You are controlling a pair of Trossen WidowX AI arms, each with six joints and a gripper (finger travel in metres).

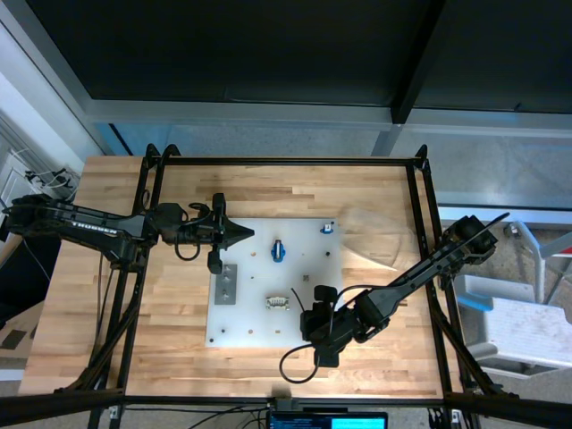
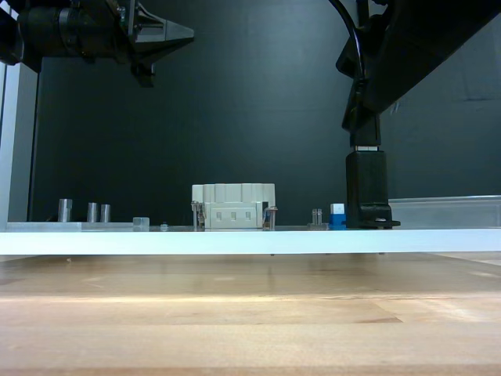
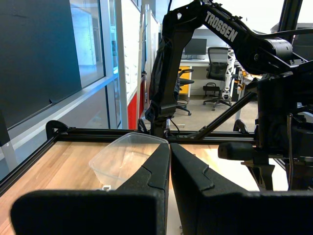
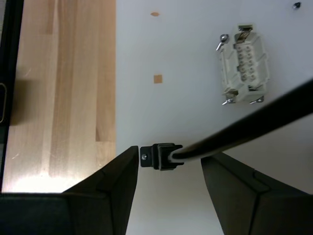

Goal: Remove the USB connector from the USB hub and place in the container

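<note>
The USB hub [image 4: 152, 155] is a small black block on the white board [image 1: 255, 322], near its right side. The USB connector [image 4: 172, 154] sits plugged into it, and its black wire [image 4: 244, 126] rises toward the right wrist camera. In the low view the connector [image 2: 366, 186] stands upright on the board. My right gripper [image 4: 169, 155] is open above the hub, one finger on each side and touching neither. The clear container [image 1: 375, 237] lies on the wood beyond the board's right edge. My left gripper [image 1: 243, 233] hangs shut above the board's far left corner, holding nothing.
On the board stand a beige toothed connector [image 1: 277, 304], a blue upright part [image 1: 278, 251], a small blue-white piece [image 1: 328, 227] and a grey plate with pegs [image 1: 228, 286]. A black frame [image 1: 286, 162] rims the wooden table. The right arm [image 1: 420, 268] slants in across the board's right edge.
</note>
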